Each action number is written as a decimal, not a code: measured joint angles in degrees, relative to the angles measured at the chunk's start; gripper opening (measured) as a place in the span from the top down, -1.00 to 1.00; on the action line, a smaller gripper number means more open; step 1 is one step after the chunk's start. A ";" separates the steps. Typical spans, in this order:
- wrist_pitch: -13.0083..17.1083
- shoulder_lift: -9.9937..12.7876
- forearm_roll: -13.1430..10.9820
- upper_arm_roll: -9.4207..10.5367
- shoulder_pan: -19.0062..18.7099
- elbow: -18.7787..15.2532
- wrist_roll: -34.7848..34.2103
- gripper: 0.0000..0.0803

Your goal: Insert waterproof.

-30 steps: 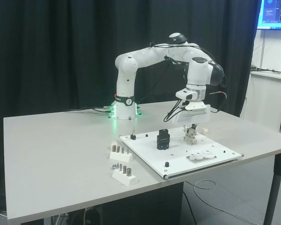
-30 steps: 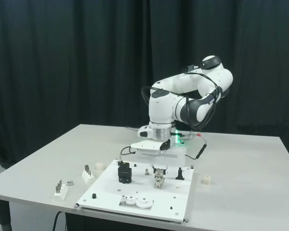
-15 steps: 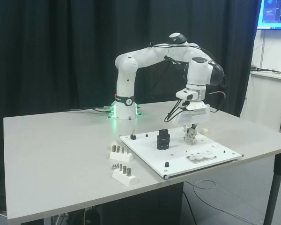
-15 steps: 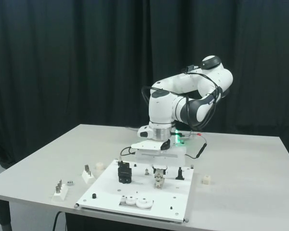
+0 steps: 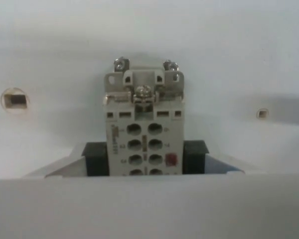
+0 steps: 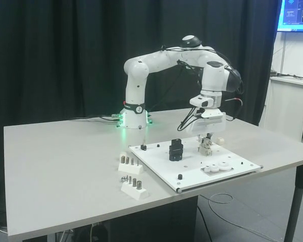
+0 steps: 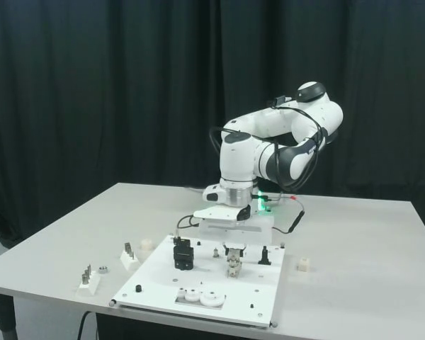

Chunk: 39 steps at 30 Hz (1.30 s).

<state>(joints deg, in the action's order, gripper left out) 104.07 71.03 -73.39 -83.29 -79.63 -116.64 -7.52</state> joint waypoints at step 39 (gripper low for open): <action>0.77 -0.20 -0.21 0.56 -0.23 -0.30 -3.28 0.23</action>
<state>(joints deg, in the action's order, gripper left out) 104.84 70.83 -73.60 -82.72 -79.86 -116.94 -10.80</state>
